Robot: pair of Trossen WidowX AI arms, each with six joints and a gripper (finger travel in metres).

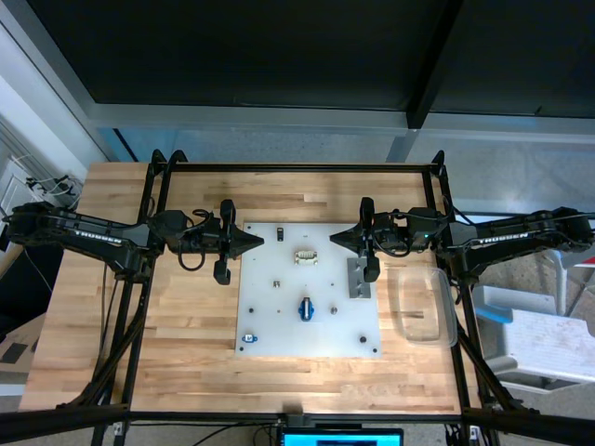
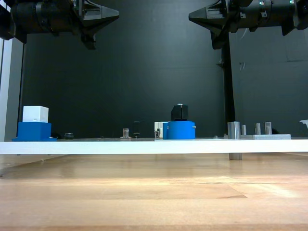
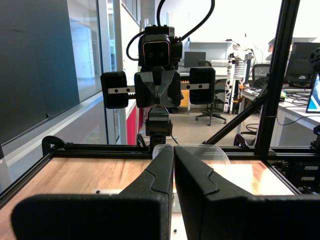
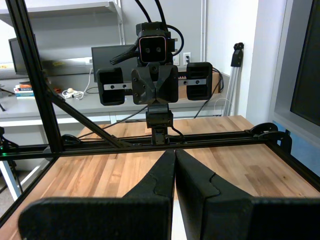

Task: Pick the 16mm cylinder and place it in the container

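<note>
The 16mm cylinder (image 1: 333, 311) is a tiny silver stub standing on the white board (image 1: 270, 316), just right of the blue upright part (image 1: 305, 309); the low view shows the cylinder (image 2: 234, 130) upright. The clear container (image 1: 423, 304) rests on the wooden table right of the board, and its rim (image 3: 200, 149) also shows in the left wrist view. My left gripper (image 1: 260, 241) hovers shut over the board's far left edge, high above it (image 2: 115, 17). Facing it over the far right part, my right gripper (image 1: 333, 235) is also shut and empty (image 2: 191, 18). Both are well clear of the cylinder.
A grey metal block (image 1: 358, 277) with thin pegs (image 2: 257, 128) lies under the right gripper's wrist. A white connector (image 1: 305, 255) sits at the board's back, and a blue base with a white cube (image 2: 34, 122) at its front left. A black frame (image 1: 297, 168) surrounds the table.
</note>
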